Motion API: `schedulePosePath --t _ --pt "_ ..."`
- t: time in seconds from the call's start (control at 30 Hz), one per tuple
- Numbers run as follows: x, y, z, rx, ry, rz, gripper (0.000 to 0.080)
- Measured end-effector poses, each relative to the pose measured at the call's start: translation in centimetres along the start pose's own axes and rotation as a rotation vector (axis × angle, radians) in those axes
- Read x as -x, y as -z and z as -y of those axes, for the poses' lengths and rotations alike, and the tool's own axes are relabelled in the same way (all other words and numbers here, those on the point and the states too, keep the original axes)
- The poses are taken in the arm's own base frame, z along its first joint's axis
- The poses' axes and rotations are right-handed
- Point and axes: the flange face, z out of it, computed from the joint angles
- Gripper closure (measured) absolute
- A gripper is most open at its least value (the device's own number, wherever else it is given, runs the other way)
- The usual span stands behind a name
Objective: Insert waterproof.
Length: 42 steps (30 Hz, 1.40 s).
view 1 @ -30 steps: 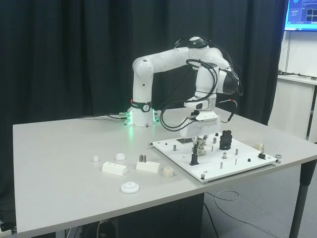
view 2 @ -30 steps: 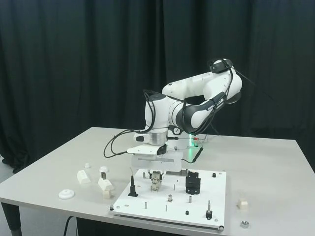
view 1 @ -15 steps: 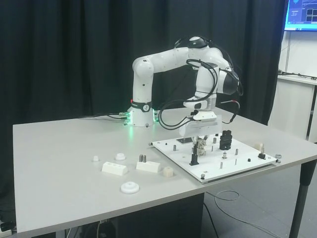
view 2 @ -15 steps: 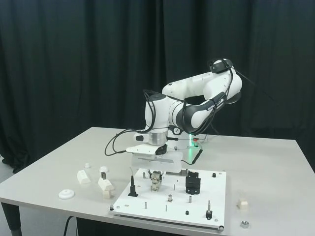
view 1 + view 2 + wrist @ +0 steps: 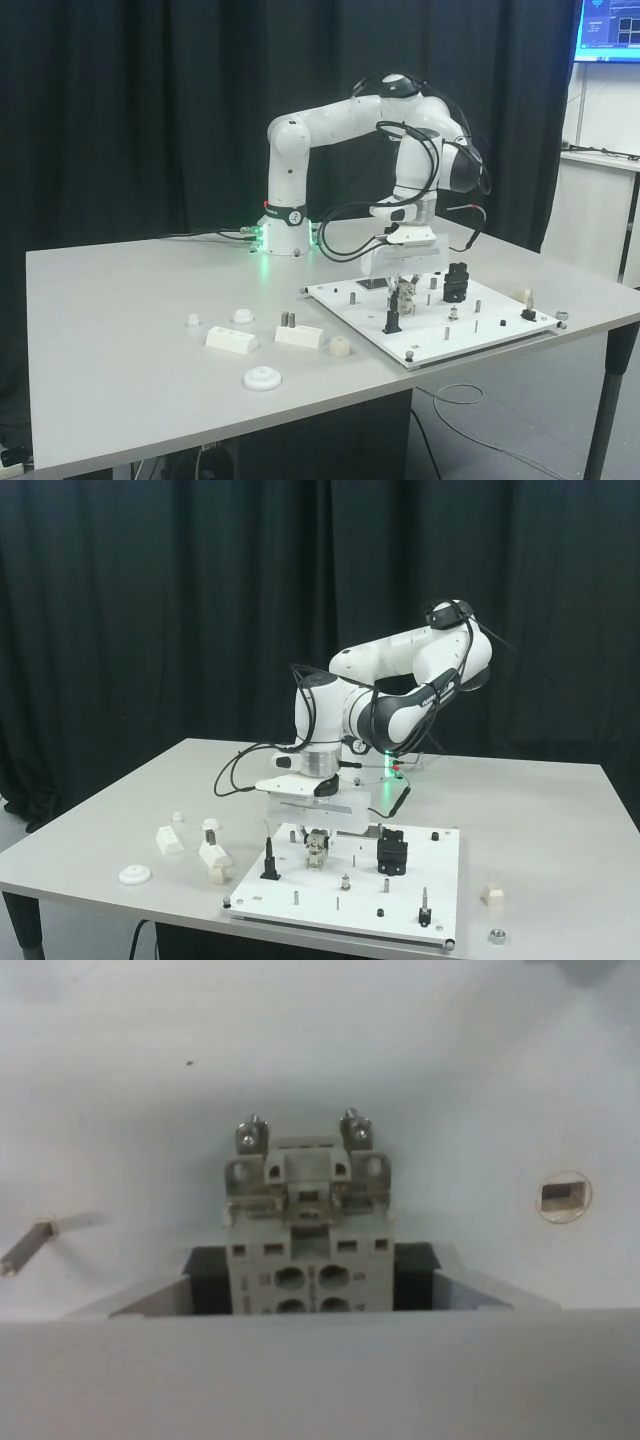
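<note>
We see loose white blocks at nine o'clock on the grey table. The gripper hangs over the white square board; whether its fingers grip the grey waterproof connector beneath, we cannot tell.

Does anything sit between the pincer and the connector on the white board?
Nothing visible does. The pincer hangs directly above the connector on the white board; the black block and black post stand off to either side.
</note>
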Motion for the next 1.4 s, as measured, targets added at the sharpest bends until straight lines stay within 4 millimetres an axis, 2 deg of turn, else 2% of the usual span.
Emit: schedulePosePath --t 0.57,0.6,0.73,0.77,1.07,1.1,1.4 --pt "0.1 0.1 0.3 -0.001 -0.007 -0.002 0.0485" --pt "0.1 0.2 0.4 -0.001 -0.008 -0.003 0.0242" --pt "0.1 0.6 0.6 0.011 -0.009 -0.008 0.0242" --pt "0.0 0.8 0.7 0.013 -0.009 -0.008 0.0055" --pt "-0.4 2.4 0.6 0.037 -0.014 -0.024 0.0055" --pt "-0.5 2.6 0.5 0.039 -0.018 -0.027 0.0005" --pt "-1.4 3.6 -0.4 0.058 -0.047 -0.044 0.0003"
